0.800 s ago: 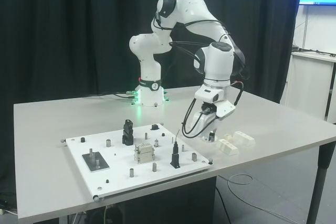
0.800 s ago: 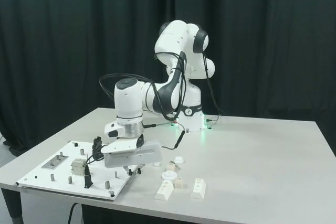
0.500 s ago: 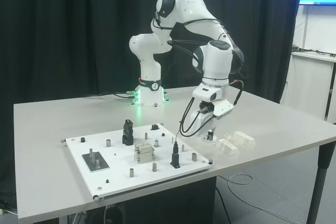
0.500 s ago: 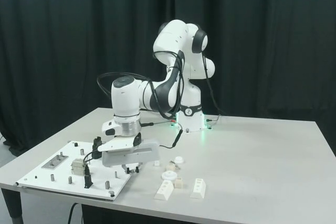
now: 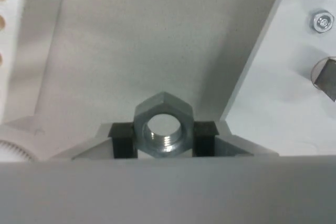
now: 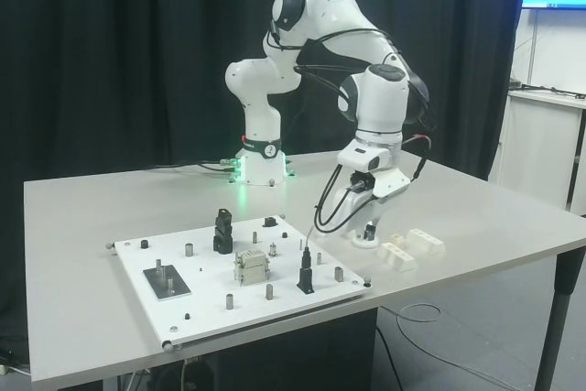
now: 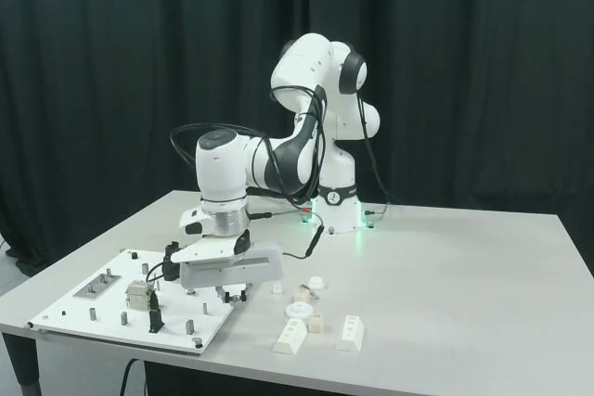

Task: Insert bolt 4.

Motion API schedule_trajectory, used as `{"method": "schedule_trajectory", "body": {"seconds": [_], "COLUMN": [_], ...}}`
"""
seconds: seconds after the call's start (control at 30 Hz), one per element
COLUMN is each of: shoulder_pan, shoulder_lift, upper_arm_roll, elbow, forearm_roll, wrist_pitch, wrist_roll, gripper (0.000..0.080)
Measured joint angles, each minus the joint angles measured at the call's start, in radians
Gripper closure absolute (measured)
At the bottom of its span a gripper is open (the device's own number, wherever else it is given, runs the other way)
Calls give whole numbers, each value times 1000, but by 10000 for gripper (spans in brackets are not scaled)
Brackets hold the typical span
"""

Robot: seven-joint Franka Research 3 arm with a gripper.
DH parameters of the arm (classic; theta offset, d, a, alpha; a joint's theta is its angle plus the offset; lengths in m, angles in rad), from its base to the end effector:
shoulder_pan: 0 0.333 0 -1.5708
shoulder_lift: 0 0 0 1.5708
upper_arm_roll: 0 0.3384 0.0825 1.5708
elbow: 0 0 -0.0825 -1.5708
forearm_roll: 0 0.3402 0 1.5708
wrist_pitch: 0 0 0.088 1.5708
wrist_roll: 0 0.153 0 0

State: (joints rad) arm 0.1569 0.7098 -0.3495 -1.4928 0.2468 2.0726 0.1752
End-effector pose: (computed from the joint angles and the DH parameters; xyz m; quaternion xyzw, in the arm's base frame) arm 0.6743 -0.0705 0.2582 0.9764 -0.2119 -0.0415 0.0084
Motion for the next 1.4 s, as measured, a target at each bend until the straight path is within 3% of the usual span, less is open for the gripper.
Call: {"method": "schedule_trajectory", "body": {"seconds": [1.4], "shoulder_pan": [8], "shoulder_lift": [-1], "upper_arm_roll": [0], "elbow": [85], "forearm_roll": [-36], "wrist_pitch": [-80], "wrist_roll": [37], "gripper": [578]}}
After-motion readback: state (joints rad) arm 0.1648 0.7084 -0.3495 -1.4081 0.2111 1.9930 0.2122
